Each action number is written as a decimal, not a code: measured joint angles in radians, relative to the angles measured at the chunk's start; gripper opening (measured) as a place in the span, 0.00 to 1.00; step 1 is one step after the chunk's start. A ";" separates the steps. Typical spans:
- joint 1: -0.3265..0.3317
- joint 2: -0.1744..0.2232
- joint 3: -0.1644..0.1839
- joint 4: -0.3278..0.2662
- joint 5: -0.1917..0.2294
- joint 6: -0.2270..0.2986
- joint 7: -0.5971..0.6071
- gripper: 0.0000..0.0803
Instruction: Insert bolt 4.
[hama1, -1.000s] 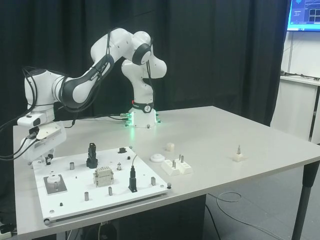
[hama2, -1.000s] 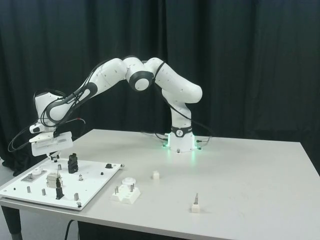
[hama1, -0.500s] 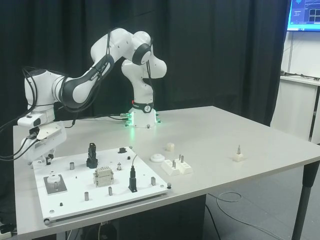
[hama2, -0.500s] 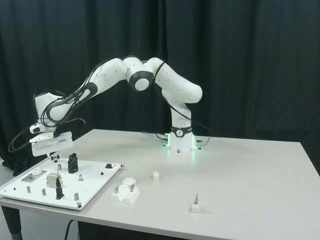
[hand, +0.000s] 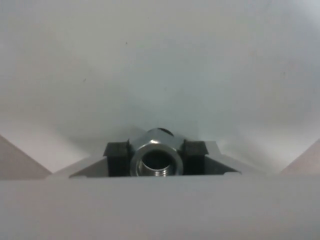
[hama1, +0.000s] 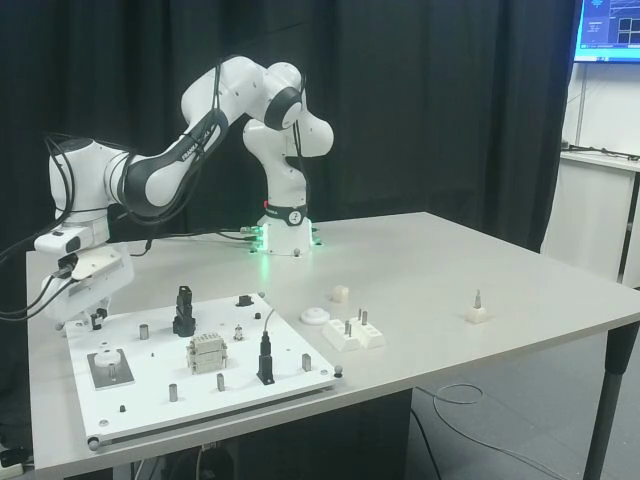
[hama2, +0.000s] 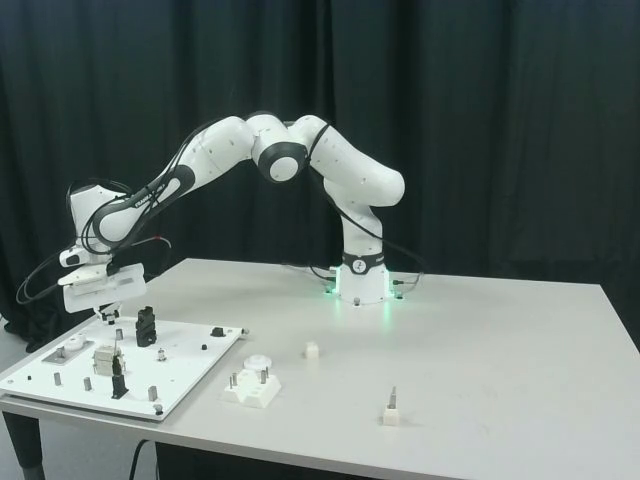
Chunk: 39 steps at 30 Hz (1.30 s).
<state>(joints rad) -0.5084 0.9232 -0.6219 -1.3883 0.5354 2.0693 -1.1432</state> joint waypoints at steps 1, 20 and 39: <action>0.000 0.000 0.000 0.000 0.000 0.000 0.014 0.28; 0.000 -0.001 0.000 -0.002 0.011 -0.001 0.337 0.28; -0.003 -0.004 -0.008 -0.015 0.063 0.002 0.766 0.28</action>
<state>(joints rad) -0.5117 0.9191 -0.6301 -1.4028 0.5985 2.0710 -0.3770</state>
